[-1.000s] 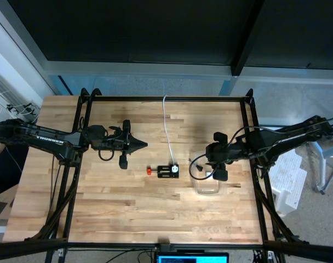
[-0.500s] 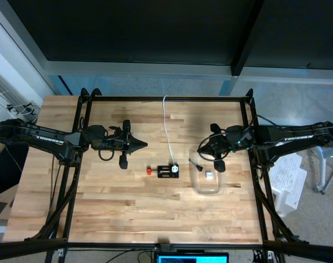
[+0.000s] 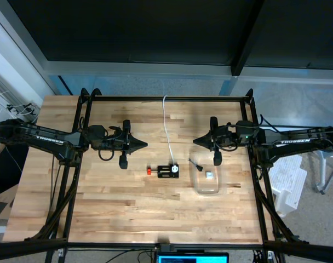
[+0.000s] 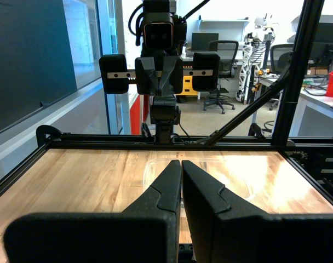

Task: Remove the power plug from the receptacle and place in the container

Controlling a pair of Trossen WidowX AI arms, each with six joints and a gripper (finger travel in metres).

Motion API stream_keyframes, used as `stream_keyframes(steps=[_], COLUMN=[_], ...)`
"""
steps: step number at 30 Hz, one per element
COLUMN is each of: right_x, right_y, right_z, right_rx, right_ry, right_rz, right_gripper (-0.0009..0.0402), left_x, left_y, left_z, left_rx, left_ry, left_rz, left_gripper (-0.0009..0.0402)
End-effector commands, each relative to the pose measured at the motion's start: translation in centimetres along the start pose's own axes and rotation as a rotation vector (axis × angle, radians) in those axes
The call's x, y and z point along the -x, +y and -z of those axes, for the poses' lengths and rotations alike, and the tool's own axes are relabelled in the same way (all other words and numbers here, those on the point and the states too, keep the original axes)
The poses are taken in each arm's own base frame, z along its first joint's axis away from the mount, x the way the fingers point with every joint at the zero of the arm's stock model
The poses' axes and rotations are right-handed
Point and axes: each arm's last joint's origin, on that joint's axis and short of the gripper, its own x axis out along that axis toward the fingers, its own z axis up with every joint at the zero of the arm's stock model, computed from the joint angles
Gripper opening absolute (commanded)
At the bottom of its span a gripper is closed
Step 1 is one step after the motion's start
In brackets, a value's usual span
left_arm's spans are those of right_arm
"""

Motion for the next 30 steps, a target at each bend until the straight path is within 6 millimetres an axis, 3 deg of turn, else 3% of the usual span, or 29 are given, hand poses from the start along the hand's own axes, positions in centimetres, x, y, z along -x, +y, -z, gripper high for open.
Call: stream_keyframes(steps=[1,8,30], right_x=[0.03,0.13,0.06], right_y=[-0.02,-0.11,-0.06], right_z=[0.24,0.34,0.75], right_rx=[-0.002,-0.003,-0.008], right_ry=[-0.045,-0.110,-0.094], right_rz=[0.002,0.041,0.022], right_gripper=[0.0000,0.0000,0.0000], left_x=[-0.01,-0.01,-0.01], left_y=[0.01,0.00,0.01], left_z=[-0.01,-0.01,-0.01], left_rx=[0.000,0.000,0.000], left_ry=[0.000,0.000,0.000], left_rz=[0.000,0.000,0.000], left_gripper=[0.0000,0.0000,0.0000])
